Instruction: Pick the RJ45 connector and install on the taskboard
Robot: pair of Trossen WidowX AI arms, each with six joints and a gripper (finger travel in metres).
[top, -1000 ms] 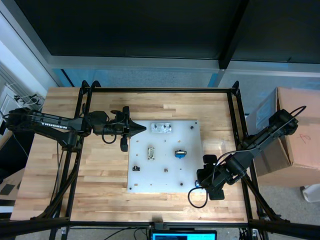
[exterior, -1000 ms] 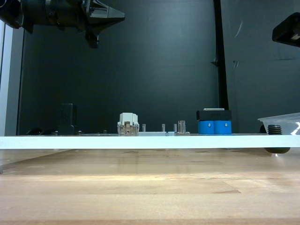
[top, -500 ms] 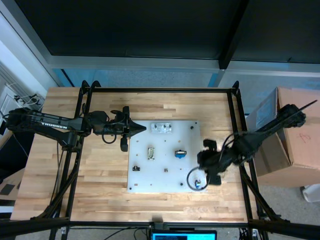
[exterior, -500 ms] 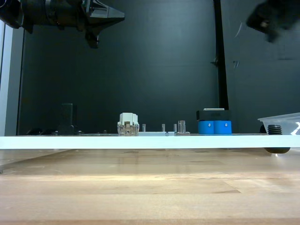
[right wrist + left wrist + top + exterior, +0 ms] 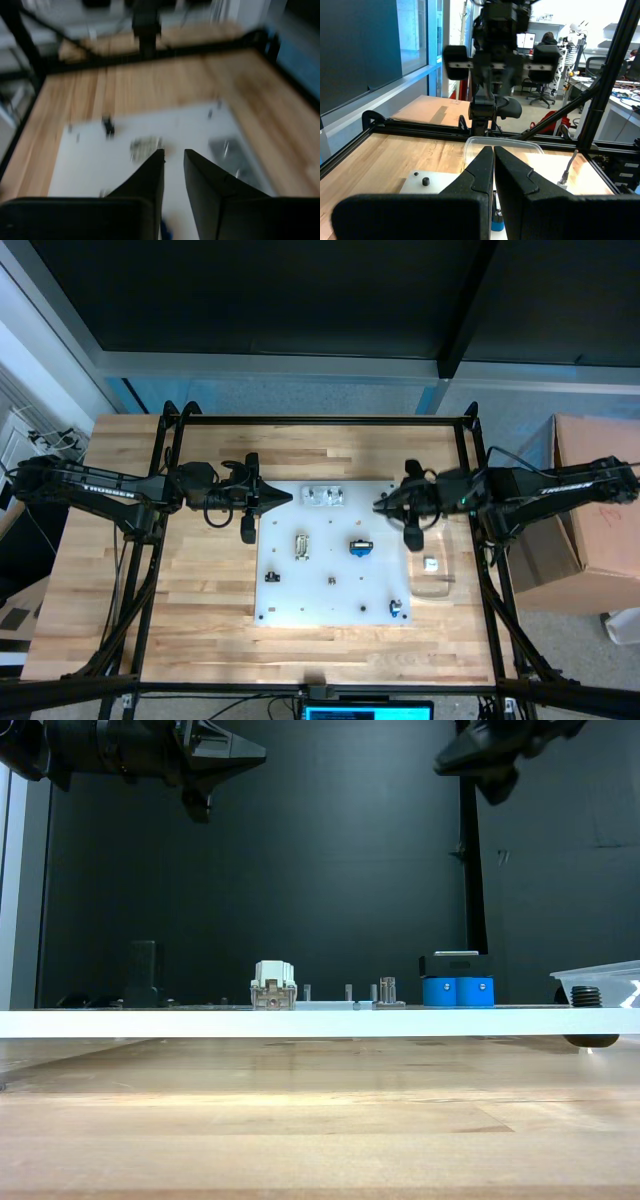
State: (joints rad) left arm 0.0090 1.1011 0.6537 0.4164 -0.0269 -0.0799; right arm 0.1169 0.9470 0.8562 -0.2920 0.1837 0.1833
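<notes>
A small blue part (image 5: 397,609), which I take for the RJ45 connector, sits at the near right corner of the white task board (image 5: 330,605), free of both grippers. How deep it sits I cannot tell. My right gripper (image 5: 380,505) hovers high over the board's far right edge, pointing left, also seen in the low view (image 5: 440,765). Its fingers stand slightly open with nothing between them (image 5: 173,152). My left gripper (image 5: 287,497) hangs shut and empty over the board's far left edge (image 5: 262,758), fingertips touching (image 5: 493,150).
The board carries a blue socket block (image 5: 360,547), a pale connector (image 5: 300,545) and a metal fitting (image 5: 323,496). A clear tray (image 5: 445,580) holding a small white piece (image 5: 430,563) lies right of the board. A cardboard box (image 5: 590,510) stands past the table's right edge.
The right arm has risen and swung from the board's near right corner to its far right edge. The blue part has stayed at that corner. The left arm has not moved.
</notes>
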